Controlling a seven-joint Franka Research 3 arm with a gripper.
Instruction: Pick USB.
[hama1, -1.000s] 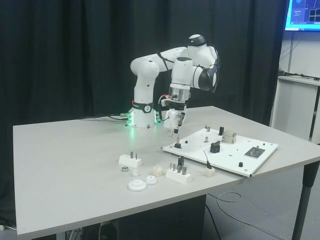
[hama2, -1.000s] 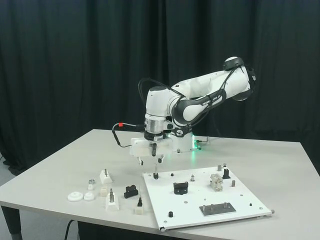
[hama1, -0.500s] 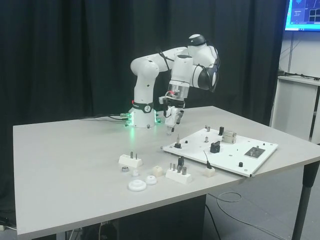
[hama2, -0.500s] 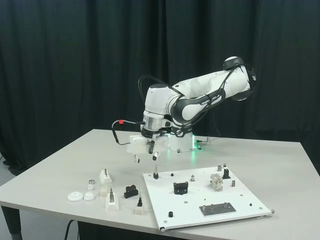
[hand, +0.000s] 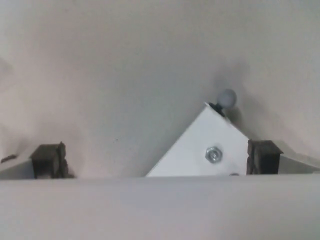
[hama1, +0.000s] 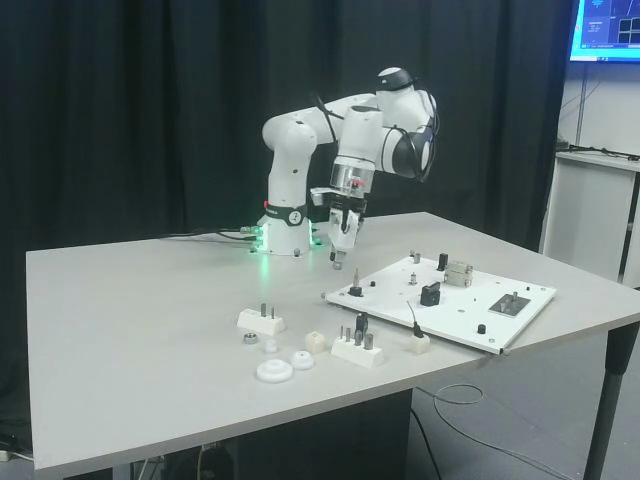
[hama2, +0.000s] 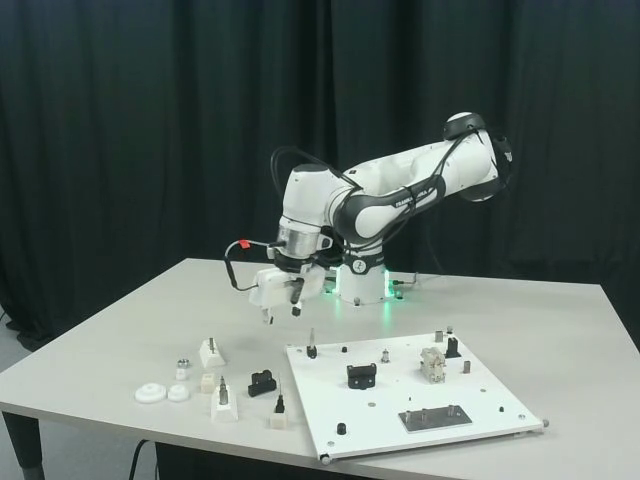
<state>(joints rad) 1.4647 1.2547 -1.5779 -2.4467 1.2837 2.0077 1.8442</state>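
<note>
My gripper hangs in the air above the table, beyond the near-left corner of the white board. In the wrist view the gripper is open, its black pads far apart with nothing between them. Under it lies the board corner with a nut. What looks like the USB, a thin black plug in a small white block, stands at the board's front edge. In the second room view this block lies well below and in front of the gripper.
A short peg stands at the board's corner under the gripper. Black fixtures and a grey plate sit on the board. White gears, white holders and a block with pegs lie left of the board.
The gripper has risen from the peg at the board's corner and drawn back toward the arm's base and away from the board. The peg stays on the board.
</note>
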